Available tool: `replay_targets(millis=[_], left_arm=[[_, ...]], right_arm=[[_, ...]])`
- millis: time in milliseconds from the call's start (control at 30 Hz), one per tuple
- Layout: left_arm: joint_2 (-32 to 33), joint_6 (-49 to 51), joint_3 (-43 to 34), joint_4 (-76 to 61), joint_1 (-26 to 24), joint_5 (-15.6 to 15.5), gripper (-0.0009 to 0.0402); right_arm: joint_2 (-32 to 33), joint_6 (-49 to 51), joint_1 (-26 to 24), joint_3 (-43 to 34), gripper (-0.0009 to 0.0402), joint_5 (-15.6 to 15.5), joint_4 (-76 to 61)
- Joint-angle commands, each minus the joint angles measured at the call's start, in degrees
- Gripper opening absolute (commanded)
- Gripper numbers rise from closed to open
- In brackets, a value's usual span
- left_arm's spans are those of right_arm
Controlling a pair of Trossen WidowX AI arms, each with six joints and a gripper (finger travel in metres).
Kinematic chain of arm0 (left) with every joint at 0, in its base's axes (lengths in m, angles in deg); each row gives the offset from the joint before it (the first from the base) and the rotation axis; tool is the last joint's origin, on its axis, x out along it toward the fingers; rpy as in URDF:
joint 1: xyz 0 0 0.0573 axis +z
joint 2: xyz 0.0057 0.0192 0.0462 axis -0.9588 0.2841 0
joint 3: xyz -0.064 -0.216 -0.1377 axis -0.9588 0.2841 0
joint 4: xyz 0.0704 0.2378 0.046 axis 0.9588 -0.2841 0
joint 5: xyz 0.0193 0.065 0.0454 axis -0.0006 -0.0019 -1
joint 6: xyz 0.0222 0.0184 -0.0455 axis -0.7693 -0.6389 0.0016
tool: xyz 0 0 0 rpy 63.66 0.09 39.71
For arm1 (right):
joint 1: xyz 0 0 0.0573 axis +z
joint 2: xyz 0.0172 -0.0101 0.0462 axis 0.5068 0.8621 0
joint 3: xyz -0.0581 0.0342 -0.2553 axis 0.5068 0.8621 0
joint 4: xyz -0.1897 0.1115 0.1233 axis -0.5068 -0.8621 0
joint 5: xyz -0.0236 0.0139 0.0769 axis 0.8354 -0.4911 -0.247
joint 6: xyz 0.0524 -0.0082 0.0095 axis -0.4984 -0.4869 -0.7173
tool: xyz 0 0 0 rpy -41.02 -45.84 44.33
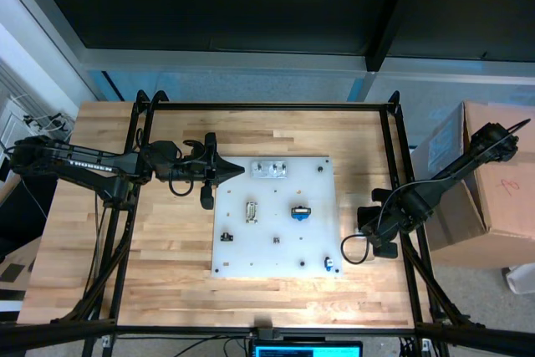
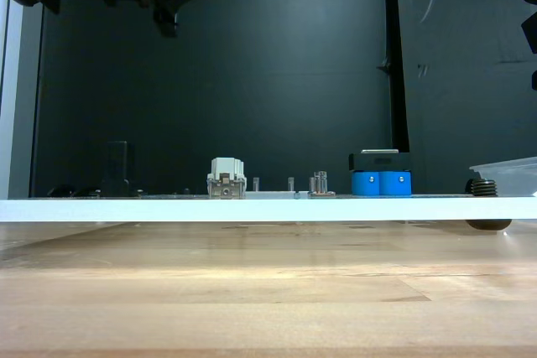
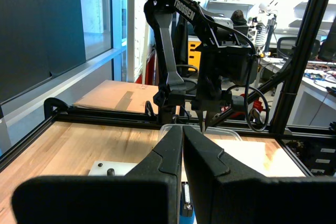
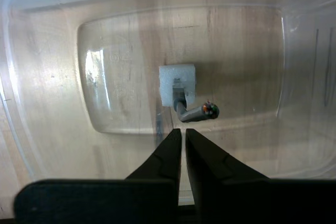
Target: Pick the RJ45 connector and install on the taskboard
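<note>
High view: the left claw [image 1: 236,170] hangs over the bench [image 1: 150,273], its tip at the far-left corner of the taskboard [image 1: 276,240], tapering to a single point. The right claw [image 1: 378,236] sits just off the board's opposite edge, pointing down.

Low view: the left claw is high above the board. Below and beyond its tip, a white socket block [image 2: 226,180] and a blue block [image 2: 382,182] stand on the board. A clear tray [image 2: 508,167] lies well away from that claw, past the board's end.

Left wrist view: the left claw's fingers [image 3: 163,156] are pressed together with nothing between them. Ahead of them the right arm [image 3: 210,51] reaches down over the tray.

Right wrist view: the right claw is pressed together but for a hairline slit and pinches nothing. The RJ45 connector [image 4: 177,85] lies free on the tray floor just ahead of the tips, clear of the board. Its short cable stub [image 4: 197,112] bends back towards the claw.
</note>
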Motion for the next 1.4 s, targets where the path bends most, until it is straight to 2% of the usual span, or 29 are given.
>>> replay_targets(millis=[33, 133, 233, 367, 533, 900, 1100, 1400], left_arm=[[0.0, 0.0, 0.0, 0.0, 0.0, 0.0, 0.0001], [0.0, 0.0, 0.0, 0.0, 0.0, 0.0, 0.0001], [0.0, 0.0, 0.0, 0.0, 0.0, 0.0, 0.0001], [0.0, 0.0, 0.0, 0.0, 0.0, 0.0, 0.0001], [0.0, 0.0, 0.0, 0.0, 0.0, 0.0, 0.0001], [0.0, 0.0, 0.0, 0.0, 0.0, 0.0, 0.0001], [0.0, 0.0, 0.0, 0.0, 0.0, 0.0, 0.0001], [0.0, 0.0, 0.0, 0.0, 0.0, 0.0, 0.0001]], right_arm=[[0.0, 0.1, 0.0, -1.0, 0.0063, 0.3, -0.8], [0.0, 0.5, 0.0, -2.4, 0.0108, 1.8, -2.5], [0.0, 0.5, 0.0, -3.5, 0.0145, 1.8, -3.5], [0.0, 0.1, 0.0, -3.4, 0.0168, 2.6, -3.4], [0.0, 0.0, 0.0, -2.2, 0.0169, 4.6, -1.4], [0.0, -1.1, 0.3, 2.8, 0.0169, 4.4, 4.0], [0.0, -1.7, 0.7, 4.5, 0.0169, 6.1, 7.8], [0.0, -2.6, 1.6, 6.8, 0.0169, 6.1, 10.4]])
